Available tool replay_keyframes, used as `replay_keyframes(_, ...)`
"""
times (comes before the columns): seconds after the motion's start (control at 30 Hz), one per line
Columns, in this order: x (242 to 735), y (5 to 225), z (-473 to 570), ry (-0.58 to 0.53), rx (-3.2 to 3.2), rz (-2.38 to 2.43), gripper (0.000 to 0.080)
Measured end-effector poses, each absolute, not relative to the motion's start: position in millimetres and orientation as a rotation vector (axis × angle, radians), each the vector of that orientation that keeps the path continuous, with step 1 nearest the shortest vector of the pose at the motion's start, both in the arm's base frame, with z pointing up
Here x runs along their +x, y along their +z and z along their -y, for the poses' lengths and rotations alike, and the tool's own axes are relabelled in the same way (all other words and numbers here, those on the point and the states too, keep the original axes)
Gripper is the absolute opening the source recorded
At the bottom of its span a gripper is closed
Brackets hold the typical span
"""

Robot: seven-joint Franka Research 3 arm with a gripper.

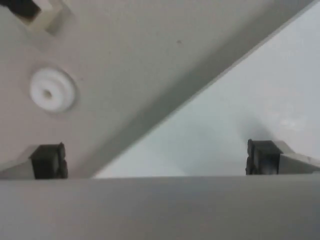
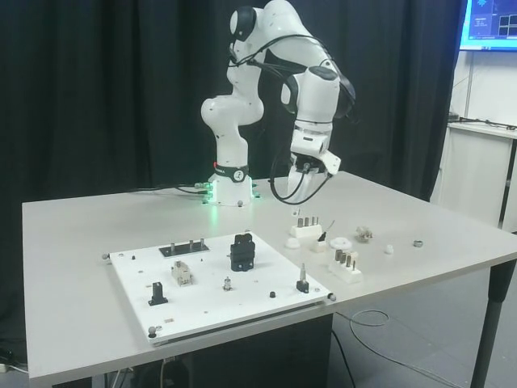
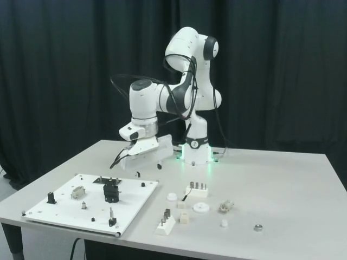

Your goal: Pick USB.

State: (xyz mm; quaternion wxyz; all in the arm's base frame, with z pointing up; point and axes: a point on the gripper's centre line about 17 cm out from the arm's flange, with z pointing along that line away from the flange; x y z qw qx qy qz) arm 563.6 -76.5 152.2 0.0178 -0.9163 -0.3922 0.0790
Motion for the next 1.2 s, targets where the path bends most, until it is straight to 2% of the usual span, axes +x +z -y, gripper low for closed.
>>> replay_keyframes(0.73, 530.8, 137.6, 26.2, 0.296, -2.975, 0.855, 0.0800)
replay_keyframes(1.2, 520.9, 129.2, -4.7, 0.277, -3.080, 0.667, 0.0800)
